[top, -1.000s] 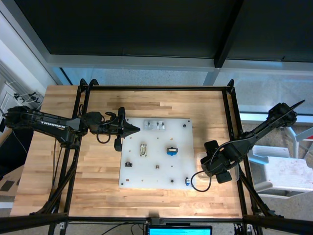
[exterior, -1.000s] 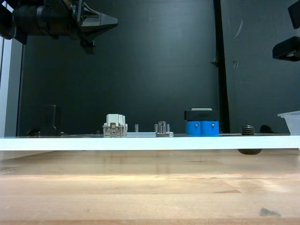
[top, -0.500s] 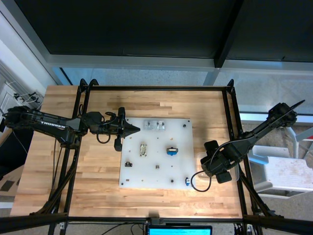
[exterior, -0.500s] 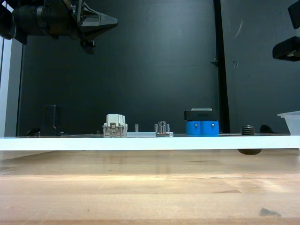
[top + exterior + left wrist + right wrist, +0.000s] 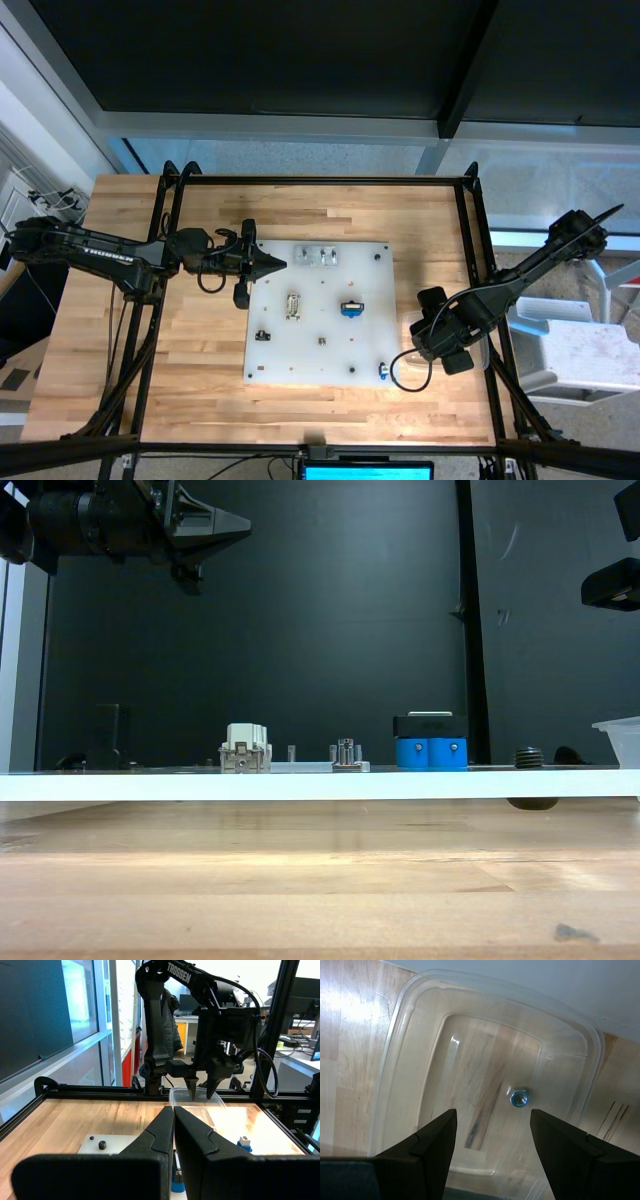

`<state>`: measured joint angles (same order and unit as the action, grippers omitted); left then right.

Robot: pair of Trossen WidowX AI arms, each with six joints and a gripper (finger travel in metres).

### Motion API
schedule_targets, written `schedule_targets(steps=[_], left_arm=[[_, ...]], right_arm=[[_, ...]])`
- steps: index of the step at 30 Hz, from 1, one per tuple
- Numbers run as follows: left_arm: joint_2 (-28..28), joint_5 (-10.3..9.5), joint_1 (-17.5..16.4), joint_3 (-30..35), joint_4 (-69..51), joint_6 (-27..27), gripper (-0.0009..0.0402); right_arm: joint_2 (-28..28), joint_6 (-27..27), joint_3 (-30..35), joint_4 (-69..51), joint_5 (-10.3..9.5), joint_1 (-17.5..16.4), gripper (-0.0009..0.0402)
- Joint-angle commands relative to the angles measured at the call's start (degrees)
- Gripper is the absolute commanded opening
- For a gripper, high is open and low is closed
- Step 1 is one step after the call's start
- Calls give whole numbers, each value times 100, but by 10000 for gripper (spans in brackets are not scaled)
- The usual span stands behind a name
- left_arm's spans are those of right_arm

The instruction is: Unfasten the M12 fastener and place in the container

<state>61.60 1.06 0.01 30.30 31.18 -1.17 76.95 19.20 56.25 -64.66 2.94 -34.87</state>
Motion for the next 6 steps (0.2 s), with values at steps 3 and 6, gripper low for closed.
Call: schedule_targets(steps=[3,6], left_arm=[[0,0,0,2,2,0,0],[0,0,0,2,2,0,0]], right_arm=[[0,2,2,17,2,0,204],[0,2,2,24,0,0,204]])
